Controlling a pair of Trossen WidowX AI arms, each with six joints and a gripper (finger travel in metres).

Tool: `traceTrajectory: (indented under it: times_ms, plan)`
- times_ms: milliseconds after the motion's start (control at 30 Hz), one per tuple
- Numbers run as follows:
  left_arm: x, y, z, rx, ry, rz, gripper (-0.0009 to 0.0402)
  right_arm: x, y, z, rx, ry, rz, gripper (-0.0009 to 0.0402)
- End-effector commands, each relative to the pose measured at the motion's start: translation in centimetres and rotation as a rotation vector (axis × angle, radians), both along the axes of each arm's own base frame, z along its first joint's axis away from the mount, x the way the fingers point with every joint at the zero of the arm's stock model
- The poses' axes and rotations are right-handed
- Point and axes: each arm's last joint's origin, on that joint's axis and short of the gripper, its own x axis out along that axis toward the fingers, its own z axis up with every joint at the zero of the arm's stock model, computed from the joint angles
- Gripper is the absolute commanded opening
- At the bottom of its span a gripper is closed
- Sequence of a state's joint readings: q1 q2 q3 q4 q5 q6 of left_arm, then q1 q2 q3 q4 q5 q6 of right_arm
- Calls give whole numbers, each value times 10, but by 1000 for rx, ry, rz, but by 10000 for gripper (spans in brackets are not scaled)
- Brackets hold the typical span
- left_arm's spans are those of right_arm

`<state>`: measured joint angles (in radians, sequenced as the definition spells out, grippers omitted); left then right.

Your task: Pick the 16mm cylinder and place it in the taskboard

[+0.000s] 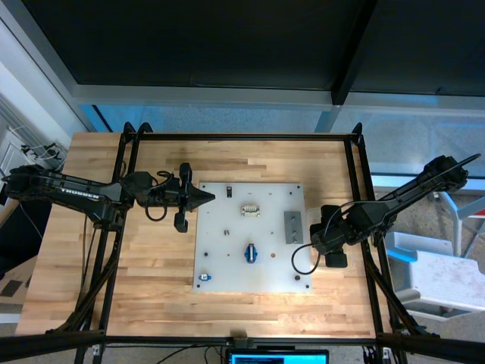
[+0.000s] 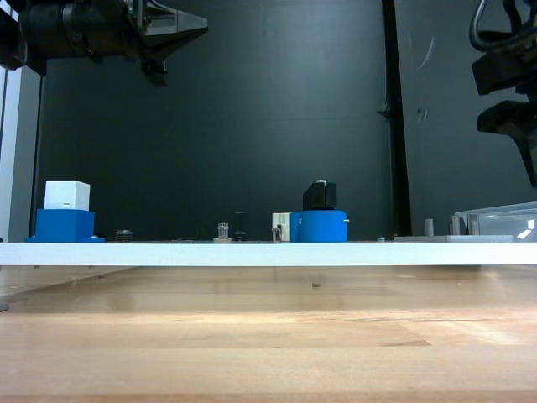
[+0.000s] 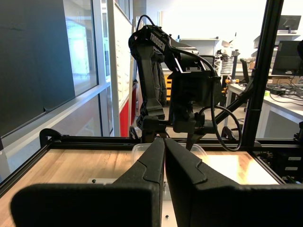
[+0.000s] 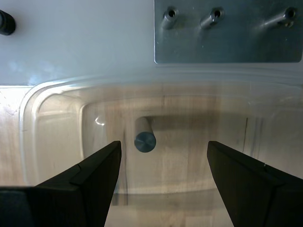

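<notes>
My right claw [image 4: 163,150] hangs wide open over the clear tray [image 4: 28,111]. The 16mm cylinder [image 4: 144,138] sits inside that tray, under the gap of the claw, and I am not holding it. The tray lies just beside the edge of the taskboard [image 4: 71,47], and my left claw [image 3: 164,144] is squeezed shut on nothing, up in the air over the board's other side.

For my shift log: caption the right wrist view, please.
Open right hand above small dull-grey metal cylinder lying in clear plastic tray; left hand shut, raised over edge of white taskboard.
</notes>
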<state>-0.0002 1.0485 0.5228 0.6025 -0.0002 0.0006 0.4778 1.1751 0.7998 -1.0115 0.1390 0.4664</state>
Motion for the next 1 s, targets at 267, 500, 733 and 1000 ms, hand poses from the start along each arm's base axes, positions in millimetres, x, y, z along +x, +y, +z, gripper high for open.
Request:
traceTrajectory:
  times_ms: [267, 500, 733, 1000]
  plan:
    - [0, 0, 0, 0, 0, 0, 0, -2, 1, -13, 10, -9, -16, 253]
    - [0, 0, 0, 0, 0, 0, 0, -3, 1, -24, 17, -19, -10, 243]
    - [0, 0, 0, 0, 0, 0, 0, 0, 4, -35, 4, 11, -6, 238]
    - [0, 0, 0, 0, 0, 0, 0, 1, 5, -40, 5, 7, -5, 238]
